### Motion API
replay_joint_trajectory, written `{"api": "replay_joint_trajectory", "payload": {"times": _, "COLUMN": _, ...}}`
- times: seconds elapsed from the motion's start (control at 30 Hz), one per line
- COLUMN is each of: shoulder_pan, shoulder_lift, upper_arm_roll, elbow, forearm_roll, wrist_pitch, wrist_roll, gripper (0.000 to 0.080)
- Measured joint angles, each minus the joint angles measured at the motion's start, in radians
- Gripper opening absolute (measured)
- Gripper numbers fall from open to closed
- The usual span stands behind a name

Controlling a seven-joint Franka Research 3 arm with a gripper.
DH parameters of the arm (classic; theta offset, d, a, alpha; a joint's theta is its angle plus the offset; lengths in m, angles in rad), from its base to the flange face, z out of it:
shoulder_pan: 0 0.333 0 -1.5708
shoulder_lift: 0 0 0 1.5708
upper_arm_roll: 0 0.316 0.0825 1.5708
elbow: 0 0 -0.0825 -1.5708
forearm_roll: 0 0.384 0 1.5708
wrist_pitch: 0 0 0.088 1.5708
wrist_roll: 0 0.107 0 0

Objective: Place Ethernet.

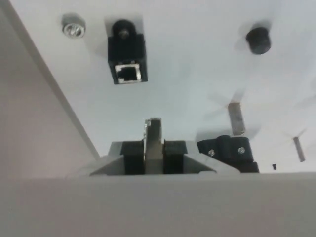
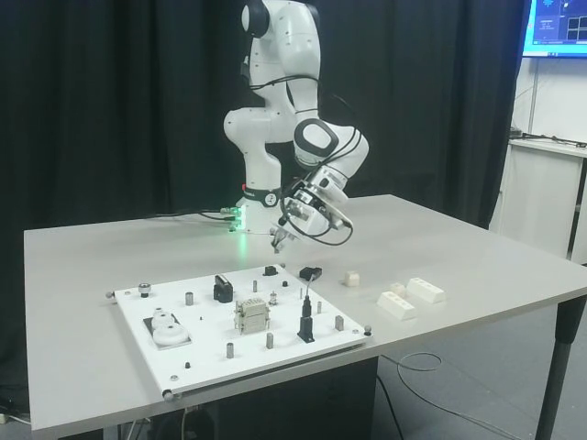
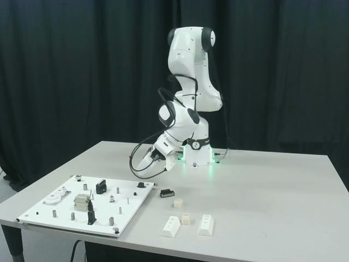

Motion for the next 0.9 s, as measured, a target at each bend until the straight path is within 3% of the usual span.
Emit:
{"api": "replay_joint_trajectory", "payload": {"times": 0.23, "shoulder_pan": 0.0, "shoulder_lift": -0.001, "upper_arm_roll": 0.033, "elbow": 0.002, "forearm_roll": 0.014, "wrist_pitch": 0.021, "wrist_roll": 0.045, "gripper": 0.008}}
{"api": "replay_joint_trajectory", "payload": {"times": 0.53, "shoulder_pan": 0.003, "shoulder_lift": 0.0, "upper_arm_roll": 0.101, "elbow": 0.005, "forearm_roll": 0.043, "wrist_pitch": 0.038, "wrist_roll": 0.127, "gripper": 0.0079}}
{"api": "replay_joint_trajectory", "payload": {"times": 0.9, "shoulder_pan": 0.015, "shoulder_lift": 0.002, "upper_arm_roll": 0.205, "elbow": 0.015, "forearm_roll": 0.148, "wrist_pitch": 0.038, "wrist_roll": 0.247, "gripper": 0.0079}}
